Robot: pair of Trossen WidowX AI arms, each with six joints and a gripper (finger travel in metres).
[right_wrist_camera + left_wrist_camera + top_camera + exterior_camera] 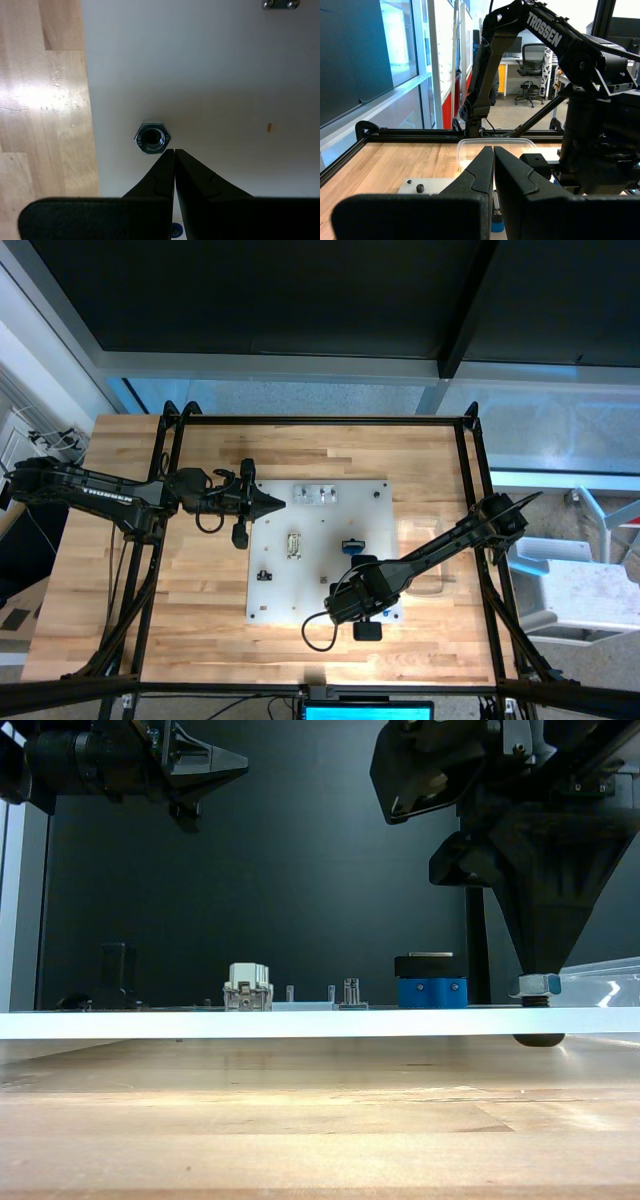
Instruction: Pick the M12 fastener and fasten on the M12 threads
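The wooden counter (200,570) carries a white board (300,580). The left arm hangs over the board's far left side. Its claw (493,150) is pressed closed on nothing, well above the surface. The right arm reaches down to the board's near right edge. Its claw (174,150) is closed too, fingers together and empty, with the tip right at the rim of the nut (152,137); whether they touch cannot be told. A clear tray (467,150) lies beyond the board's right side. The nut sits on its stud (540,1001), atop the ribs, some of which show beneath it.
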